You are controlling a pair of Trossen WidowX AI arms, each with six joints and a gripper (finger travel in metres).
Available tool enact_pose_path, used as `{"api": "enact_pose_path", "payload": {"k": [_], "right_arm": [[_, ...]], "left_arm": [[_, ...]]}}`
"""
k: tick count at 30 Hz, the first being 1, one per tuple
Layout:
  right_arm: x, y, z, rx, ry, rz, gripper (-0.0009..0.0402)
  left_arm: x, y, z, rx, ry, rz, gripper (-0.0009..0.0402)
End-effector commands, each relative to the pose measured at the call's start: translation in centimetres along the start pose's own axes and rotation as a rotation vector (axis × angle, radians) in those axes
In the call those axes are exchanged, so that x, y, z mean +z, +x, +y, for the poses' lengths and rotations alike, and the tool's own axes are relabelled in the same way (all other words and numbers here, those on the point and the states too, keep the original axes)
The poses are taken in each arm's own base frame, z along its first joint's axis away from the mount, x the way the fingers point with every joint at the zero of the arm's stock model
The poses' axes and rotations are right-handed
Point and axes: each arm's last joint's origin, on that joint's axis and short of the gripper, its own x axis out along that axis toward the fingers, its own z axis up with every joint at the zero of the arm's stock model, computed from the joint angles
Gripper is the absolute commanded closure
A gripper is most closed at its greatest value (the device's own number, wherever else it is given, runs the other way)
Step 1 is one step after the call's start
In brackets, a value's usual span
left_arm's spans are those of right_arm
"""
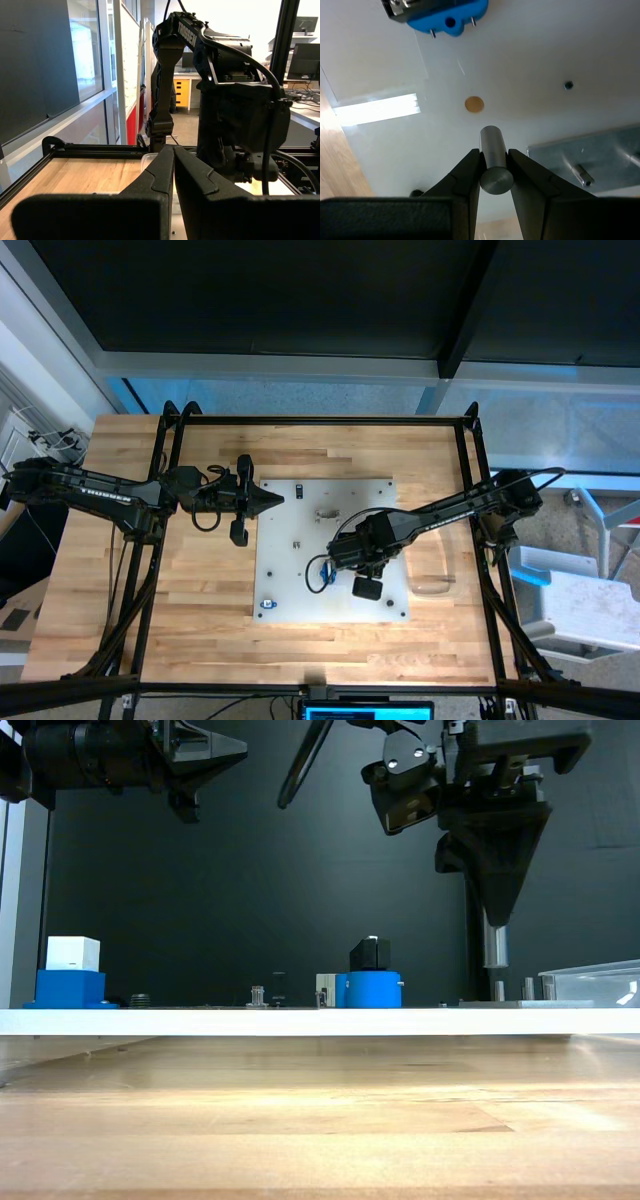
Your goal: Pick the 16mm cylinder and place it in the taskboard
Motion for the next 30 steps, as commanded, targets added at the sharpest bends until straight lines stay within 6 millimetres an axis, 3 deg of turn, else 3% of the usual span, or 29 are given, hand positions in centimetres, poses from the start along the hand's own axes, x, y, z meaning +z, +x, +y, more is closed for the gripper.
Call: {"api": "enact_pose_path", "payload": {"k": [1,11,30], "right_arm": [[0.3,0.3,0.2,-0.001,-0.003,0.002,0.0370],[0.5,0.5,0.5,0.008,-0.006,-0.015,0.0370],[1.2,2.6,1.2,0.009,-0.010,0.003,0.0370]], "left_arm": [[0.0,0.0,0.0,0.000,0.000,-0.001,0.0393],[0.0,0.0,0.0,0.000,0.000,-0.001,0.0393],[0.0,0.0,0.0,0.000,0.000,-0.001,0.0393]]}}
